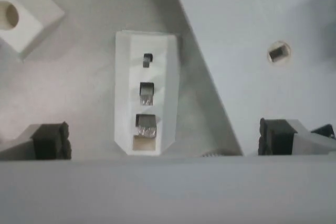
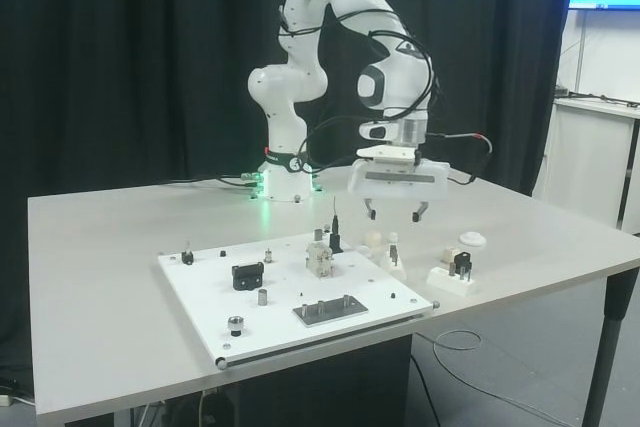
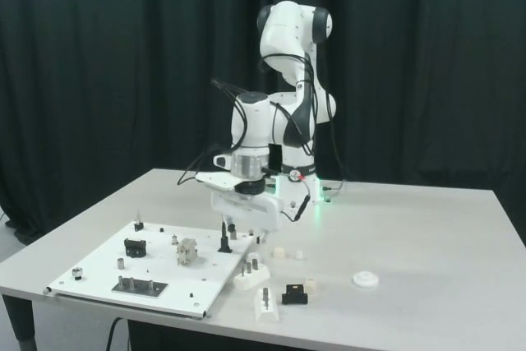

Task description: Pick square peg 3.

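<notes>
Gripper (image 1: pixel 163 139) hangs above the table with fingers (image 1: pixel 51 141) spread wide, gripping nothing. Square peg 3 (image 1: pixel 146 126) — largest of three pegs standing in the white peg holder (image 1: pixel 126 93) — sits between the fingertips and below them, untouched. Holder rests on the grey table (image 2: pixel 100 237) just beside the white board (image 2: pixel 200 292) edge — a white block with a round hole (image 1: pixel 23 17) lies near.

White peg holder (image 1: pixel 147 145), grey table (image 1: pixel 84 77).
</notes>
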